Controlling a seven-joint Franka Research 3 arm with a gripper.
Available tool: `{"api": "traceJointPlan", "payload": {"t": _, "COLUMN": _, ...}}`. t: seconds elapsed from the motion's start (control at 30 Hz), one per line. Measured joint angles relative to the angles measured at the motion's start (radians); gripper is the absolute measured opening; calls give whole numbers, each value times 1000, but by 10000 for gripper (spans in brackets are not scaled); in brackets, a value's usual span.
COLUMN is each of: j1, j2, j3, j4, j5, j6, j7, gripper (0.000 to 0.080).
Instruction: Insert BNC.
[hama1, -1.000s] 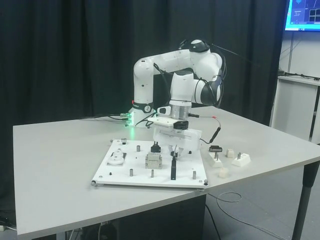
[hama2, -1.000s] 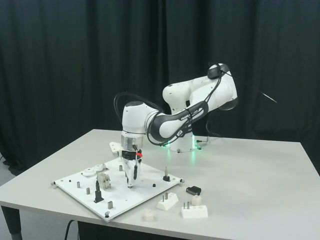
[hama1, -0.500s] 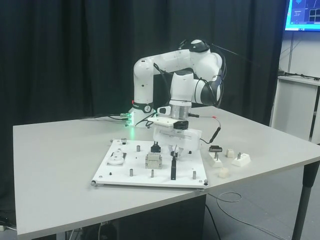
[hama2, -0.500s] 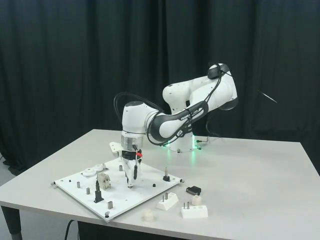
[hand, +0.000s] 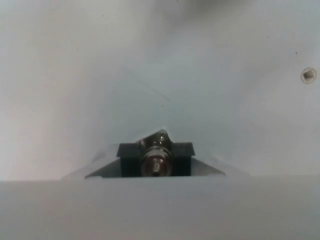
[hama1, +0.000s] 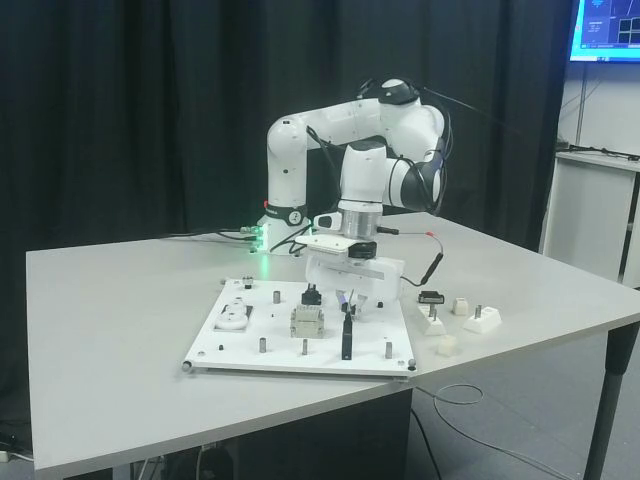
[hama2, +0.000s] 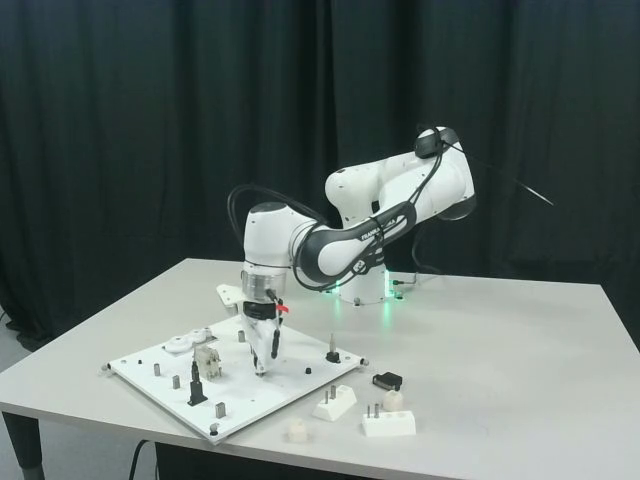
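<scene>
My gripper (hama1: 349, 300) hangs low over the white board (hama1: 240, 345), fingers pointing down near the board's middle. In the second room view the gripper (hama2: 262, 366) narrows to a point just above the board (hama2: 240, 402). The wrist view shows a metal BNC connector (hand: 154, 156) between black pads, with the gripper (hand: 155, 165) shut on it and its end pointing at the bare white board (hand: 150, 75). No BNC socket shows under it there.
The board carries a grey block (hama1: 307, 322), a black upright part (hama1: 346, 340), a round white part (hama1: 234, 318) and short pegs. Right of the board lie white blocks (hama1: 480, 318) and a small black part (hama1: 432, 297). A small hole (hand: 309, 75) marks the board.
The gripper and wrist have shifted very slightly sideways over the board. Nothing else has moved.
</scene>
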Motion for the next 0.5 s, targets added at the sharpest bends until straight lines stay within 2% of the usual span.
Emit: {"api": "traceJointPlan", "payload": {"t": 0.5, "j1": -1, "j2": -3, "j3": 0, "j4": -2, "j5": 3, "j6": 0, "j7": 149, "gripper": 121}}
